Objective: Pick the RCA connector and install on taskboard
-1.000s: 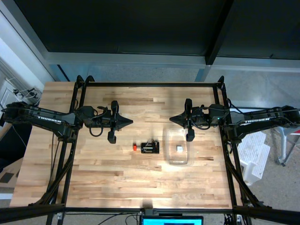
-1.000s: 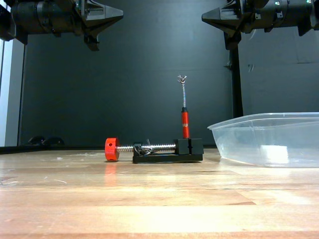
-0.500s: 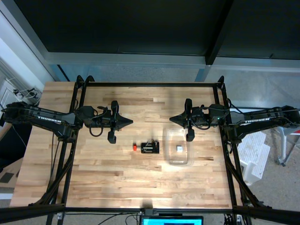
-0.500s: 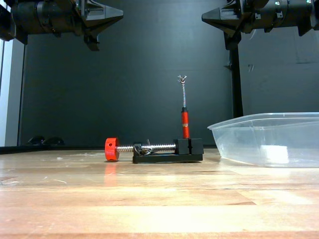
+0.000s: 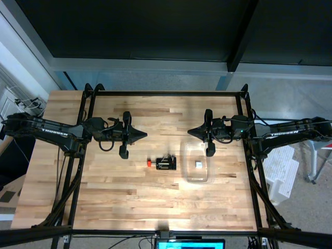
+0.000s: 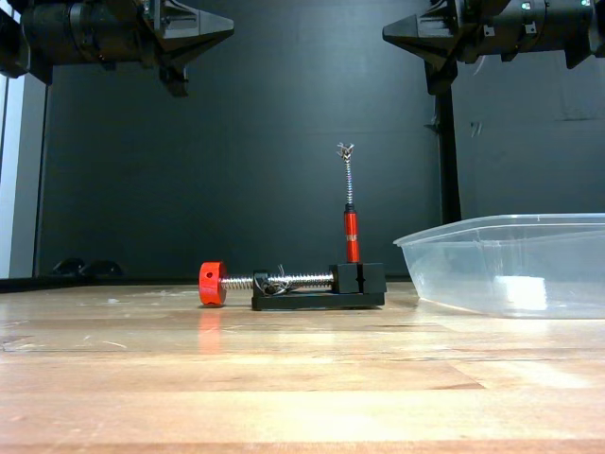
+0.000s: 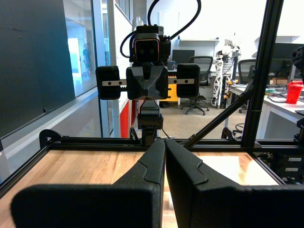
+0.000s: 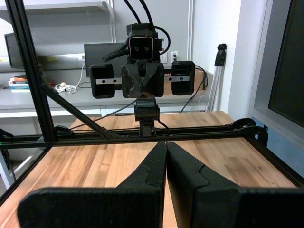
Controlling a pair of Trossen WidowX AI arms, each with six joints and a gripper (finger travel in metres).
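One connector (image 6: 351, 236) stands upright on the vise (image 6: 364, 281). Its cable (image 6: 348, 184) rises free above it and nothing grips it, so the install looks done. I judge that little is left beyond checking it is fully seated, which these views cannot settle. One vise, with one red knob (image 6: 212, 283), sits on the table (image 5: 129, 197). Just beside it is one tray (image 6: 473, 260), holding one white block (image 5: 198, 164) with nothing dark on it. Two grippers hang high, well apart from the vise. The right gripper (image 8: 166, 145) is near the tray's far end, and the left gripper (image 7: 165, 142) faces it from across the table. Each has its fingers pressed together and grips nothing.
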